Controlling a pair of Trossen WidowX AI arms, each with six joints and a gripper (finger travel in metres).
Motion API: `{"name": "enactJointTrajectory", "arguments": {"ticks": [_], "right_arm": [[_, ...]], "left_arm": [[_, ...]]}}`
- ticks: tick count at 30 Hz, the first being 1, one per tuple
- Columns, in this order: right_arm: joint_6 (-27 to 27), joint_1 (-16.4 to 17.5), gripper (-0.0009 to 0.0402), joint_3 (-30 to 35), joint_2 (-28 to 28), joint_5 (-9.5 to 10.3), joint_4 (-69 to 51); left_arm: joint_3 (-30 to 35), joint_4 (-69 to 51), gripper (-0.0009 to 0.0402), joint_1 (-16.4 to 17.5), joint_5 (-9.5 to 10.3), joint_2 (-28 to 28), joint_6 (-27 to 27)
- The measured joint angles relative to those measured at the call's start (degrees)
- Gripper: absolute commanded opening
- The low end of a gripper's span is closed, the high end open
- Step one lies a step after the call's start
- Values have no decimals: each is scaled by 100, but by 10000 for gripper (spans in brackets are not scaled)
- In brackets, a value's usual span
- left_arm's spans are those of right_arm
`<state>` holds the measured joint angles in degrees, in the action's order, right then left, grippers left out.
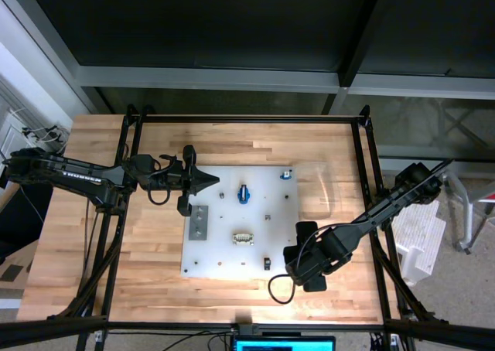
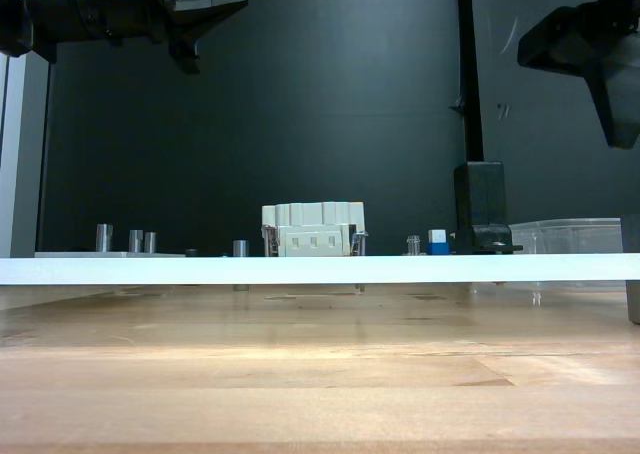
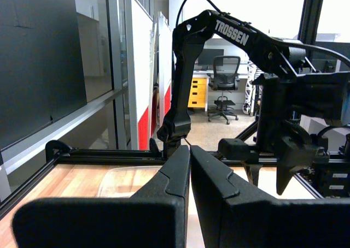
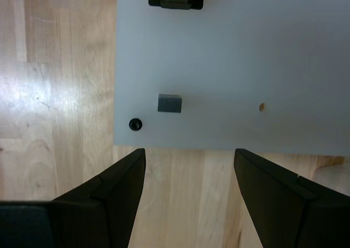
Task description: Remove the 16mm bar from the taskboard and place in the container
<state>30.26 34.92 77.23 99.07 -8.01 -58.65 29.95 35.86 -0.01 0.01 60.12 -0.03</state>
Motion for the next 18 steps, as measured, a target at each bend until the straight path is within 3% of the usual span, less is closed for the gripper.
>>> {"name": "enactJointTrajectory", "arguments": {"ticks": [18], "right_arm": [[-2, 9, 224, -415, 278, 7, 603]], "left_arm": [[-2, -2, 0, 0, 2, 0, 0]]}}
